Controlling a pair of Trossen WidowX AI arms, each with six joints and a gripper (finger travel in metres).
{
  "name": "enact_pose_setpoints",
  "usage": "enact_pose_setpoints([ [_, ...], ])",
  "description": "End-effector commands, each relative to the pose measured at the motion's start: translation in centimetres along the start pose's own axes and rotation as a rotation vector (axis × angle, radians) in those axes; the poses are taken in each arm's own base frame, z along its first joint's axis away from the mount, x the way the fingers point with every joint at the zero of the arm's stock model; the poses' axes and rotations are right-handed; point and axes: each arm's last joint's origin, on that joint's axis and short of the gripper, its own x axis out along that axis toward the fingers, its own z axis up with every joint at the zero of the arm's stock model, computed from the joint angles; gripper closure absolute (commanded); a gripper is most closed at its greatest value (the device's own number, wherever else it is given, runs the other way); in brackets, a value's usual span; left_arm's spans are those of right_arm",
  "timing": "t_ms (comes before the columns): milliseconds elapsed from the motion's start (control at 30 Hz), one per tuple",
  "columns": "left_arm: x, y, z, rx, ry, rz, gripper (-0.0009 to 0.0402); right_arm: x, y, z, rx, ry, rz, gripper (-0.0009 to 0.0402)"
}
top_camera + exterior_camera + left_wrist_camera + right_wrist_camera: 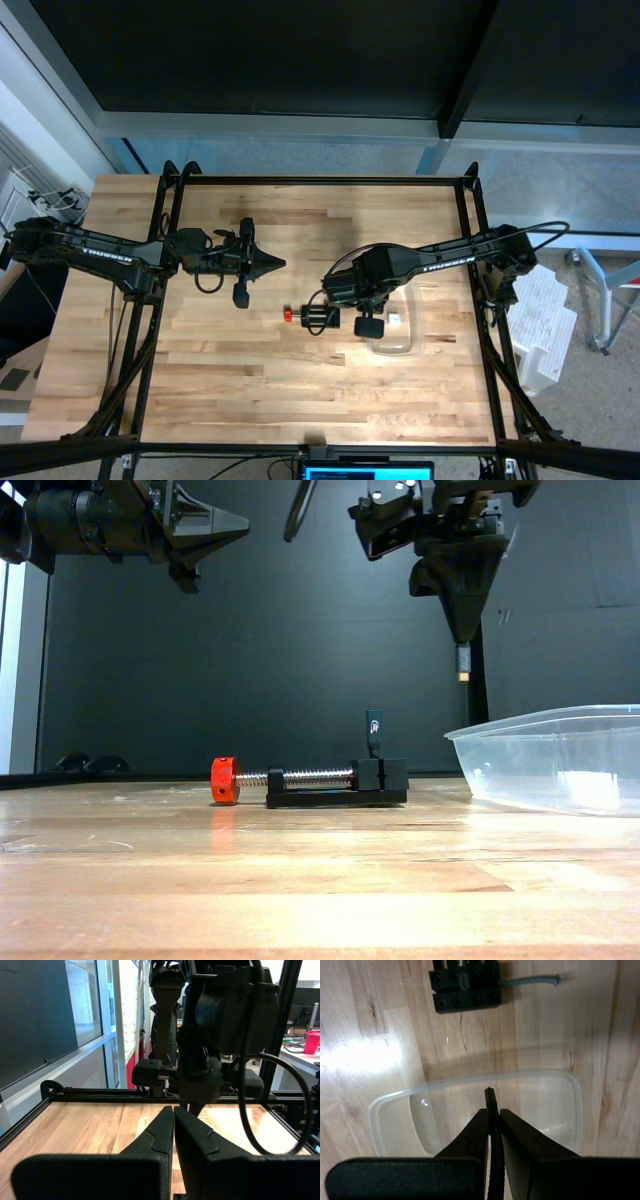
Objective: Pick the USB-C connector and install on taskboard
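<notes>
The taskboard (338,783) is a small black block on the table, with a red-orange knob (225,779) at its left end and a thin upright pin (373,731). It also shows as the taskboard (318,318) from above and the taskboard (465,987) ahead of the right wrist. My right gripper (462,638) hangs high above the table, right of the block, shut on the USB-C connector (463,662), which points straight down. The connector (490,1096) sticks out between the closed fingers. My left gripper (268,264) is parked at the left, shut and empty.
A clear plastic tray (560,755) stands just right of the taskboard, under and beside the right gripper. A small white square piece (396,318) lies in it. A thin braided cable (530,981) lies beside the block. Black frame rails run along the table edges.
</notes>
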Motion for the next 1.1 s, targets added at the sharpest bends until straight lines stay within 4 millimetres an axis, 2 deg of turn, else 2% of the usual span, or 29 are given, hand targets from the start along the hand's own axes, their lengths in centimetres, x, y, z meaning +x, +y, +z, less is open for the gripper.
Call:
enact_pose_setpoints([
  [33,0.0,0.0,0.0,0.000,0.000,0.000,0.0393,0.1,0.2,0.9,0.000,0.002,-0.001,0.0394],
  [300,0.0,0.0,0.0,0.000,0.000,0.000,0.0393,-0.1,0.8,3.1,-0.011,-0.020,0.004,0.0394],
  [567,0.0,0.0,0.0,0.000,0.000,0.000,0.0393,0.6,1.3,4.8,-0.015,-0.002,-0.009,0.0394],
  [1100,0.0,0.0,0.0,0.000,0.000,0.000,0.0393,1.1,1.5,6.6,-0.040,-0.031,-0.019,0.0394],
])
